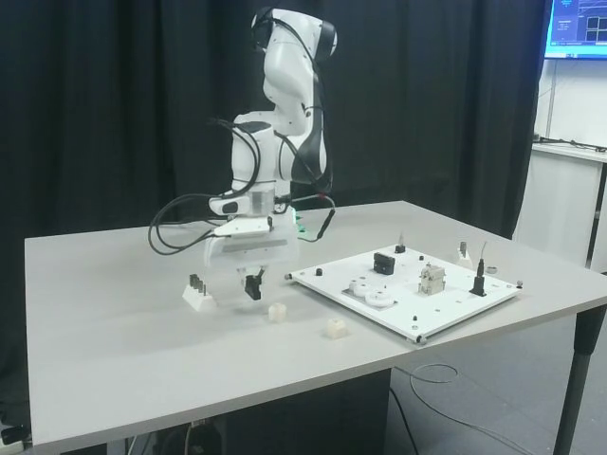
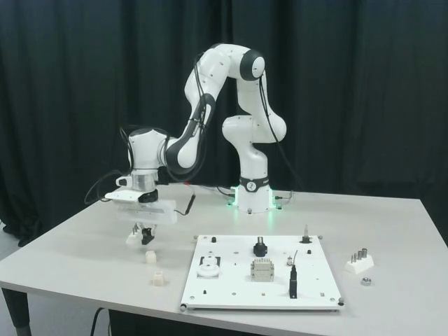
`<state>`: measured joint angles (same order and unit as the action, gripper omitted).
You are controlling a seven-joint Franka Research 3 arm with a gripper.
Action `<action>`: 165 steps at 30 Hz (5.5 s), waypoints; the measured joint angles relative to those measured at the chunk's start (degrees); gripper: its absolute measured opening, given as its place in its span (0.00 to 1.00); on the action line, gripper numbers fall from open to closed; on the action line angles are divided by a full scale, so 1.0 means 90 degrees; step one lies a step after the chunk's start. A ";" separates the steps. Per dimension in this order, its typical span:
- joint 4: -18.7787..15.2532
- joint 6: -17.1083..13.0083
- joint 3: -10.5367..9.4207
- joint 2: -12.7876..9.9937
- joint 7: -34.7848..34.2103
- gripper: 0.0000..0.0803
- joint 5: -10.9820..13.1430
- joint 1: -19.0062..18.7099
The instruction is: Place D-SUB.
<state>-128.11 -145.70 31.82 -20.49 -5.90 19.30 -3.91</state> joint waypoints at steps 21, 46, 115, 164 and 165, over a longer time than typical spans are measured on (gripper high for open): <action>0.0095 0.0504 0.0084 0.0411 -0.0129 0.19 -0.0391 -0.0001; 0.0279 0.0608 0.0088 0.0443 0.1538 0.19 -0.0811 -0.0114; 0.0443 -0.0117 0.0148 -0.0491 0.8972 0.19 0.0207 0.0050; 0.0442 -0.0344 0.0090 -0.0832 0.9793 0.83 0.1227 0.0059; 0.0442 -0.0349 0.0095 -0.0832 0.9790 0.83 0.1237 0.0060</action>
<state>-124.13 -148.84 32.67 -27.98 82.22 30.43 -3.37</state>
